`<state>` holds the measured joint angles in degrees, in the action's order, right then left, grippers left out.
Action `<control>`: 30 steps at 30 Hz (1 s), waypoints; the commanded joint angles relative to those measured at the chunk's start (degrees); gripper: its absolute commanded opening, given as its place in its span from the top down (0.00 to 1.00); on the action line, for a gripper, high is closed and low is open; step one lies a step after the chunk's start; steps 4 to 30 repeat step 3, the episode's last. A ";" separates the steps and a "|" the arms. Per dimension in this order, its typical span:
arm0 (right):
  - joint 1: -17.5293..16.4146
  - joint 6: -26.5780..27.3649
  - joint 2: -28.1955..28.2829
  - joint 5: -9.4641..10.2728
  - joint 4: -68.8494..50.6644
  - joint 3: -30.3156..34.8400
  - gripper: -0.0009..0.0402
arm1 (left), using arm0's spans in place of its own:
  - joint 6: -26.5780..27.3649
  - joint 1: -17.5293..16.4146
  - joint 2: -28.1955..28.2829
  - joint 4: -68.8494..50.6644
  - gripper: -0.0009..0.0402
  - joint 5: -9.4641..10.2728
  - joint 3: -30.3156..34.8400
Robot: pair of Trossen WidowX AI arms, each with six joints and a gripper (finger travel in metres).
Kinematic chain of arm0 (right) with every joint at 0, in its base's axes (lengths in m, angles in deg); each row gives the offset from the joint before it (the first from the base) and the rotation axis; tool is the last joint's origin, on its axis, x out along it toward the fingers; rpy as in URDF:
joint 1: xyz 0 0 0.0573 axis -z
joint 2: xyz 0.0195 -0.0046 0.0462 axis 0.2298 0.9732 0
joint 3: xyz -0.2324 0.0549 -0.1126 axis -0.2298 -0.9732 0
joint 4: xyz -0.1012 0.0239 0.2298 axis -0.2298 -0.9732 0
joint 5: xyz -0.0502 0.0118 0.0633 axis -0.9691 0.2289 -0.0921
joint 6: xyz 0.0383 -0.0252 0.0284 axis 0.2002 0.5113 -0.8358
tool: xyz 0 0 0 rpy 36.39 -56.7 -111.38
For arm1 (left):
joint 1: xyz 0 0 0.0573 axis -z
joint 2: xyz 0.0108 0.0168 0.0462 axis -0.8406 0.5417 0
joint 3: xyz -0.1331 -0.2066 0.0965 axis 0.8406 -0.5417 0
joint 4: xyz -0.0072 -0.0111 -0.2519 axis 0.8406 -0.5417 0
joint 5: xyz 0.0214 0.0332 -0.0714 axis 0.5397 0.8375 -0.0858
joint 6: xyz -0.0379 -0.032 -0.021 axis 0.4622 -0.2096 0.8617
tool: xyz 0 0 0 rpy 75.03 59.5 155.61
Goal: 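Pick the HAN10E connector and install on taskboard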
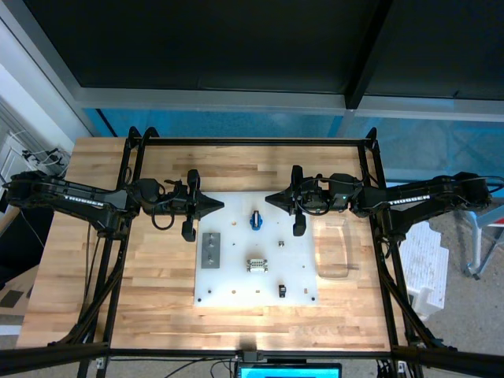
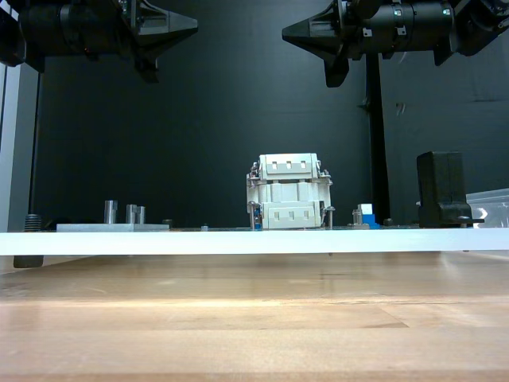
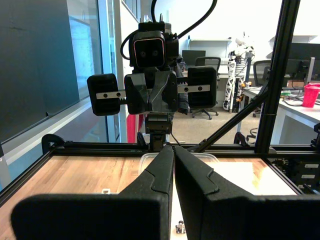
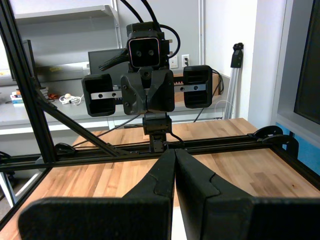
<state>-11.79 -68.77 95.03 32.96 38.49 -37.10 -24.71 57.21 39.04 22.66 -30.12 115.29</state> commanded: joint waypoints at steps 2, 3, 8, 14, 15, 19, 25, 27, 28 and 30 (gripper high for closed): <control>0.00 0.00 0.00 0.00 0.00 0.00 0.98 | 0.00 -0.02 0.02 0.02 0.98 0.00 0.00; 0.00 0.00 0.00 0.00 0.00 0.00 0.98 | 0.00 0.00 0.02 0.02 0.98 0.00 0.00; 0.00 0.00 0.00 0.00 0.00 0.00 0.98 | 0.00 0.00 0.02 0.02 0.98 0.00 0.00; 0.00 0.00 0.00 0.00 0.00 0.00 0.98 | 0.00 0.00 0.02 0.02 0.98 0.00 0.00; 0.00 0.00 0.00 0.00 0.00 0.00 0.98 | 0.00 0.00 0.02 0.02 0.98 0.00 0.00; 0.00 0.00 0.00 0.00 0.00 0.00 0.98 | 0.00 0.00 0.02 0.02 0.98 0.00 0.00; 0.00 0.00 0.00 0.00 0.00 0.00 0.98 | 0.00 0.00 0.02 0.02 0.98 0.00 0.00; 0.00 0.00 0.00 0.00 0.00 0.00 0.98 | 0.00 0.00 0.02 0.02 0.98 0.00 0.00; 0.00 0.00 0.00 0.00 0.00 0.00 0.98 | 0.00 0.00 0.02 0.02 0.98 0.00 0.00; 0.00 0.00 0.00 0.00 0.00 0.00 0.98 | 0.00 0.00 0.02 0.02 0.98 0.00 0.00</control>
